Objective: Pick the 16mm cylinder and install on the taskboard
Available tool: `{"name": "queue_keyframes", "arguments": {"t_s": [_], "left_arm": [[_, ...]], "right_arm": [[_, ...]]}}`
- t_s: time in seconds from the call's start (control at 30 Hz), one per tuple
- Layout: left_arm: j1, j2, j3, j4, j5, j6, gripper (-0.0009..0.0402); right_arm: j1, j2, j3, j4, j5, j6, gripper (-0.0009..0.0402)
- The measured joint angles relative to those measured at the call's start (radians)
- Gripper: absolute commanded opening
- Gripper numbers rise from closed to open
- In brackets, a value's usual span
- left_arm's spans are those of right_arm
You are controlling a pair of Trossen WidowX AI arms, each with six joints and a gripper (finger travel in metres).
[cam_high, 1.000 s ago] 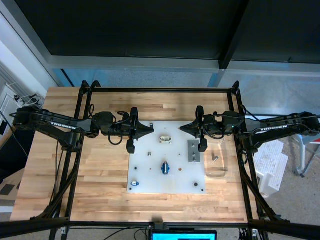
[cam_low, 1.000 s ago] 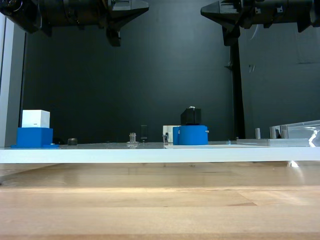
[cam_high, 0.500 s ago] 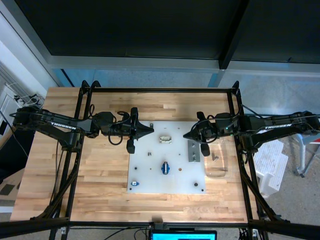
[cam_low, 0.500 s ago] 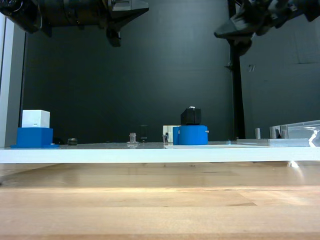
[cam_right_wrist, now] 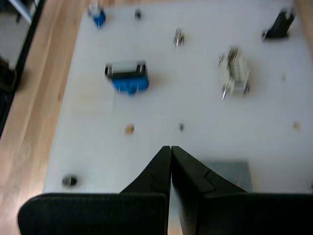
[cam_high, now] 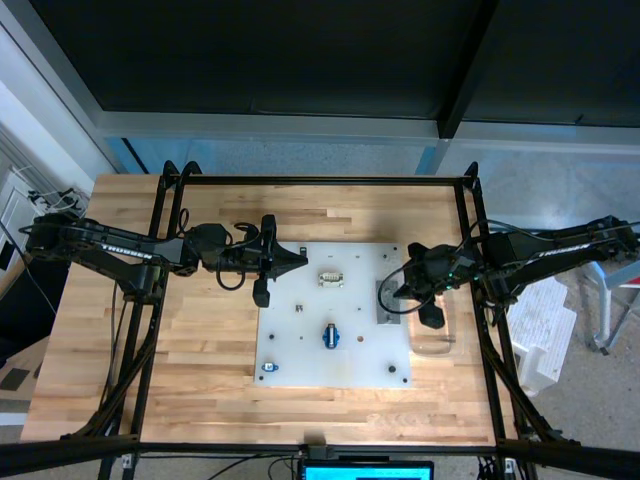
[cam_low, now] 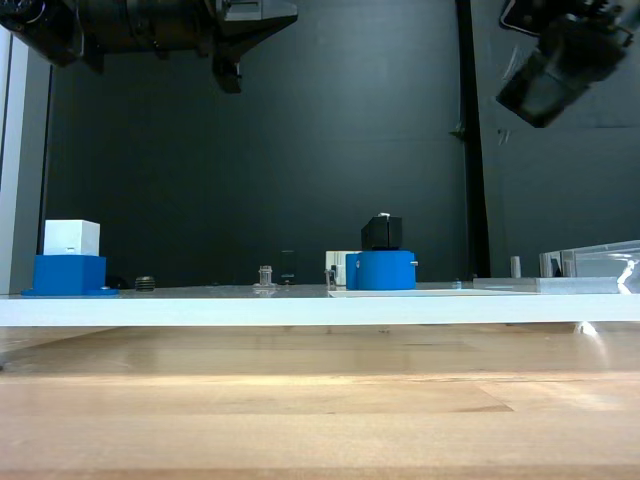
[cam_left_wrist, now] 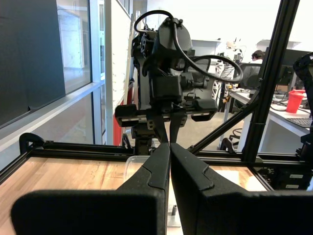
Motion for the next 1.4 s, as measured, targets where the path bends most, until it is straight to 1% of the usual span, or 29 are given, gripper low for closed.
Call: {"name": "queue_keyframes", "arguments": {"t_s": [0.33, 0.5, 0.6, 0.83, 1.07, 1.17, 1.3, 1.4], "left_arm": [[0.0, 0.0, 0.0, 0.0, 0.0, 0.0, 0.0], [0.0, 0.0, 0.0, 0.0, 0.0, 0.0, 0.0], [0.0, 0.0, 0.0, 0.0, 0.0, 0.0, 0.0], [0.0, 0.0, 0.0, 0.0, 0.0, 0.0, 0.0], [0.0, 0.0, 0.0, 0.0, 0.0, 0.0, 0.0], [0.0, 0.0, 0.0, 0.0, 0.0, 0.0, 0.0], [0.0, 0.0, 0.0, 0.0, 0.0, 0.0, 0.0], [0.0, 0.0, 0.0, 0.0, 0.0, 0.0, 0.0]], "right_arm": [[0.041, 0.0, 0.008, -0.275, 0.0, 0.016, 0.0], [0.077, 0.0, 0.008, -0.412, -0.001, 0.072, 0.0], [0.111, 0.0, 0.008, -0.462, 0.0, 0.109, 0.0], [0.215, 0.0, 0.008, -0.483, 0.0, 0.203, 0.0006], [0.297, 0.0, 0.008, -0.483, 0.0, 0.29, 0.0038], [0.314, 0.002, 0.008, -0.483, 0.003, 0.303, 0.0056], [0.317, 0.003, 0.008, -0.483, 0.027, 0.317, 0.0078], [0.318, 0.003, 0.008, -0.483, 0.03, 0.32, 0.0094]]}}
